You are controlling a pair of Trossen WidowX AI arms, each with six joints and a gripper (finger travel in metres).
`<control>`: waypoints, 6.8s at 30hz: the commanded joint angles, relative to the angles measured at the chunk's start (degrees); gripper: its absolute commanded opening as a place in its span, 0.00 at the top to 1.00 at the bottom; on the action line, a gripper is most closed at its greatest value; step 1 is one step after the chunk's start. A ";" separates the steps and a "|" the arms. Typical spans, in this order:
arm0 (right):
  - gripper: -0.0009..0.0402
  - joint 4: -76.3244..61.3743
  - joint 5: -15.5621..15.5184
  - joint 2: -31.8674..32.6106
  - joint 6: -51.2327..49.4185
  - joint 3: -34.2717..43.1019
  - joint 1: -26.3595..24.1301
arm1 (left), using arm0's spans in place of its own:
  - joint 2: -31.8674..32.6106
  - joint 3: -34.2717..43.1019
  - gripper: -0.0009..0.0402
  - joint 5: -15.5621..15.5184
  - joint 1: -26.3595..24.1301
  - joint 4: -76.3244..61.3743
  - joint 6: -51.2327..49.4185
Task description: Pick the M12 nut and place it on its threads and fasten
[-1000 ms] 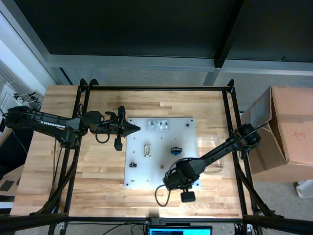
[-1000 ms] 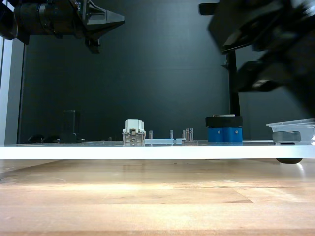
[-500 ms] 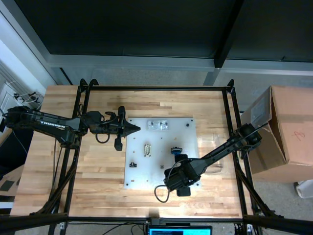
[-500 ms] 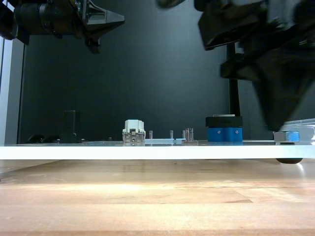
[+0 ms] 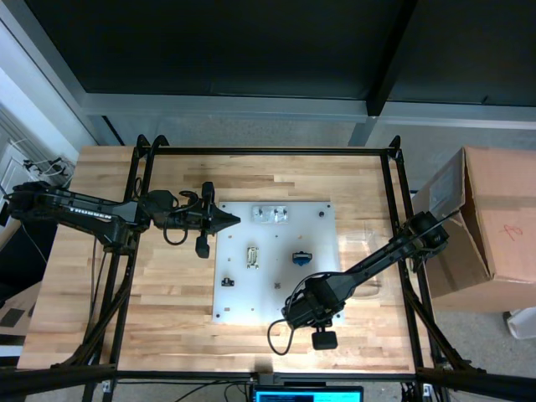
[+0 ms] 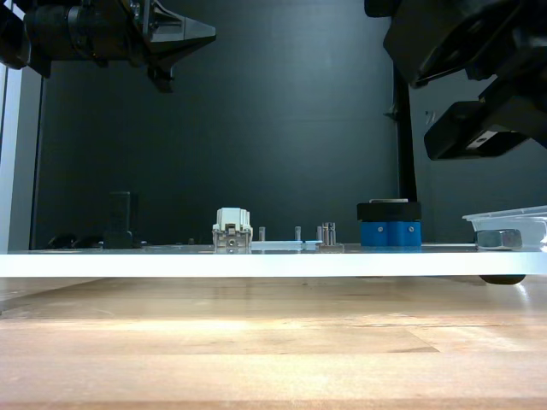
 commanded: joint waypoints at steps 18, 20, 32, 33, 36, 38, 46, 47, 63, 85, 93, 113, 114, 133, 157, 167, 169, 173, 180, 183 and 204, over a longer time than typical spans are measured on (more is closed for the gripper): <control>0.98 3.74 19.12 -0.50 3.98 -1.16 -0.20 | 0.00 0.02 0.98 0.00 0.02 -0.13 0.02; 0.98 3.91 18.73 -0.50 3.98 -1.53 -0.20 | 0.00 0.02 0.98 0.00 0.02 -0.11 0.02; 0.98 0.02 5.33 -1.22 2.58 -1.38 -0.15 | 0.00 0.02 0.98 0.00 0.02 -0.13 0.02; 0.98 0.02 5.51 -1.29 2.45 -1.40 -0.15 | 0.00 0.02 0.98 0.00 0.02 -0.13 0.02; 0.98 -0.04 9.01 -1.51 2.89 -1.40 -0.15 | 0.00 0.02 0.98 0.02 0.02 -0.13 0.02; 0.98 -0.17 13.05 -1.55 3.85 -1.38 -0.15 | 0.00 0.02 0.98 0.00 0.02 -0.13 0.02; 0.98 1.77 16.50 -1.11 4.42 -1.73 -0.15 | 0.00 0.02 0.98 0.00 0.02 -0.13 0.02; 0.98 1.95 16.50 -0.83 4.39 -1.73 -0.15 | 0.00 0.02 0.98 0.00 0.00 -0.13 0.02; 0.98 1.79 5.51 -0.94 -0.66 -1.77 -0.02 | 0.00 0.02 0.98 0.00 0.00 -0.13 0.02; 0.98 9.03 15.91 -18.47 -14.58 -6.16 -11.87 | 0.00 0.02 0.98 0.00 0.02 -0.13 0.02; 0.98 26.88 15.80 -33.16 -21.66 -18.08 -23.04 | 0.00 0.02 0.98 0.00 0.02 -0.13 0.02; 0.98 77.35 7.13 -56.87 -25.46 -50.23 -32.28 | 0.00 0.02 0.98 0.00 0.02 -0.13 0.02; 0.98 78.90 7.39 -56.92 -25.44 -51.04 -32.24 | 0.00 0.02 0.98 0.00 0.02 -0.13 0.02; 0.98 81.77 8.28 -57.05 -25.40 -53.55 -31.89 | 0.00 0.02 0.98 0.00 0.02 -0.13 0.02; 0.98 81.72 8.31 -57.05 -25.55 -53.55 -31.91 | 0.00 0.02 0.98 0.00 0.02 -0.13 0.02; 0.98 81.72 8.31 -57.05 -25.57 -53.55 -31.91 | 0.00 0.02 0.98 0.00 0.02 -0.13 0.02; 0.98 81.72 8.31 -57.05 -25.55 -53.55 -31.91 | 0.00 0.02 0.98 0.00 0.02 -0.13 0.02; 0.98 81.72 8.31 -57.05 -25.55 -53.55 -31.91 | 0.00 0.02 0.98 0.00 0.02 -0.13 0.02; 0.98 81.72 8.31 -57.05 -25.55 -53.55 -31.91 | 0.00 0.02 0.98 0.00 0.02 -0.13 0.02; 0.98 81.72 8.31 -57.05 -25.57 -53.55 -31.91 | 0.00 0.02 0.98 0.00 0.02 -0.13 0.02; 0.98 81.72 8.31 -57.05 -25.57 -53.55 -31.91 | 0.00 0.02 0.98 0.00 0.02 -0.13 0.02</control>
